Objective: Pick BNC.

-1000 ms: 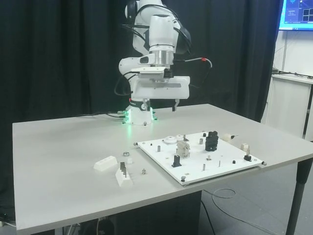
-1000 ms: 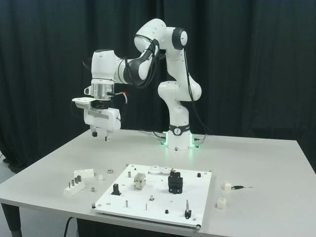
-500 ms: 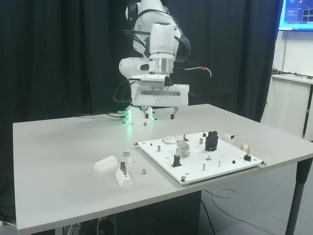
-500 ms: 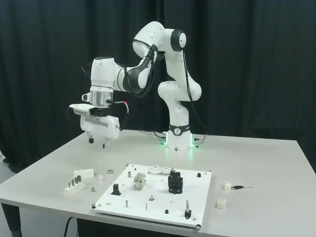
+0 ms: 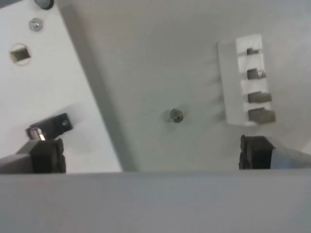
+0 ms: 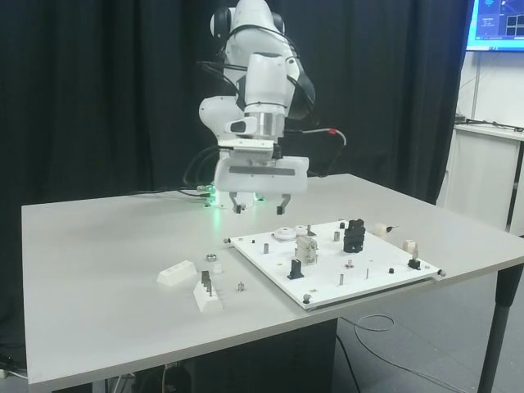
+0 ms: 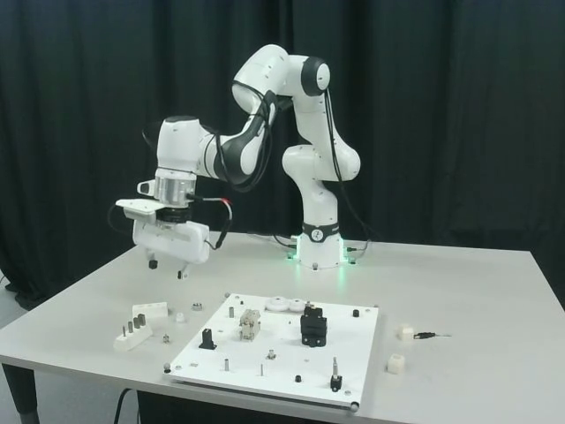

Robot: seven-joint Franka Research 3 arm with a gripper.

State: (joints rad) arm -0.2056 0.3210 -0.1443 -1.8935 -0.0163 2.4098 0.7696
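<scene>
- Gripper [image 6: 259, 207] spread wide, holding nothing, hanging above the table [image 6: 98, 246] near the board [image 6: 372, 282].
- BNC [image 5: 176, 115] on the bare table between board and rack [image 5: 248, 82], touching neither.
- In wrist view, lying between the fingers [image 5: 46, 155].

Matt grey table [image 6: 98, 262], glossy white plastic arm [image 7: 265, 79], black cloth curtain [image 7: 459, 115].

No text, label, brand or number can be read on the arm [image 7: 265, 97], the white board [image 7: 278, 353] or the parts on the bench [image 6: 98, 246]. The screen [image 6: 495, 24] at about one o'clock from the arm carries lines of writing (too small to make out).
</scene>
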